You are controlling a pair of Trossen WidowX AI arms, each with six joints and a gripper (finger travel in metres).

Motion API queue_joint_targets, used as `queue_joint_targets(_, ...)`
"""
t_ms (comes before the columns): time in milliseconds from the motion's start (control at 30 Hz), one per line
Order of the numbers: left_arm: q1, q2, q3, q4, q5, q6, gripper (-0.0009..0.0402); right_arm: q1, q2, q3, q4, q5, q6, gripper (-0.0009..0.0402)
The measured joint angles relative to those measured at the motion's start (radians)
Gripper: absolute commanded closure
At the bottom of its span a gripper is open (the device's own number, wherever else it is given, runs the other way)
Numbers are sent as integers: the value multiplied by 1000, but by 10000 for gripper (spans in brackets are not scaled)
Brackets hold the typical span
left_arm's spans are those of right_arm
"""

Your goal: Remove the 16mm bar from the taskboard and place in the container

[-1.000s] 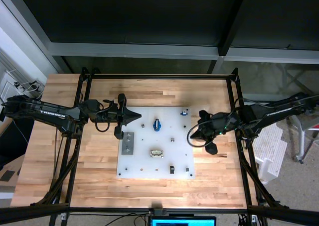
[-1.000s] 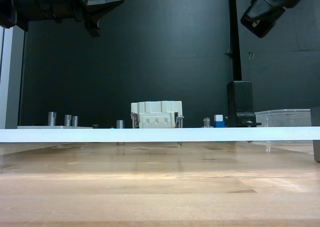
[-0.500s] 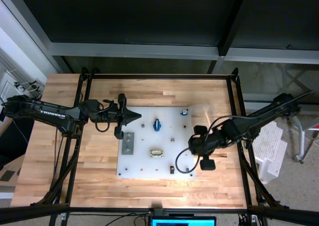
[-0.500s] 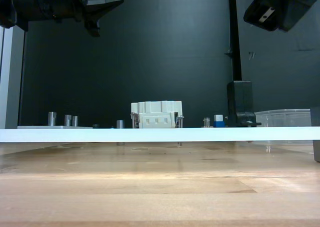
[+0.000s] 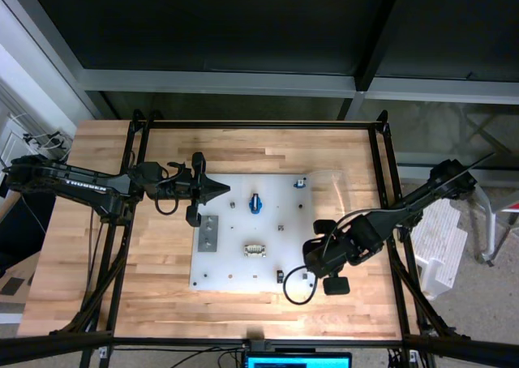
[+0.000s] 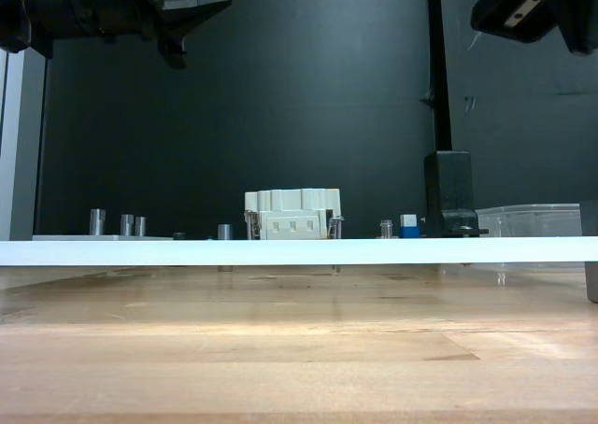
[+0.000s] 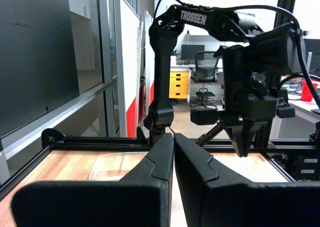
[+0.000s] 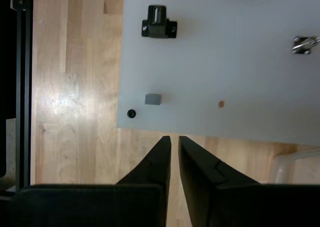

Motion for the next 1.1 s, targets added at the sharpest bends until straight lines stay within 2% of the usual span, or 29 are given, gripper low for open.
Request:
queue_joint_targets(167,0,0,0,0,0,0,393,28,27,0,1,6,20,322)
queue_joint_targets(367,0,0,0,0,0,0,393,53,55,-1,0,50,46,265)
queue_joint_targets(600,0,0,0,0,0,0,393,58,83,-2,-1,52,56,205)
queue_joint_targets(800,0,0,0,0,0,0,393,61,117,-2,8,53,55,182)
queue_joint_targets(967,0,0,0,0,0,0,393,64,144,-3,17,76,55,170)
queue_joint_targets(1100,0,0,0,0,0,0,393,65,156,-5,25,79,55,163)
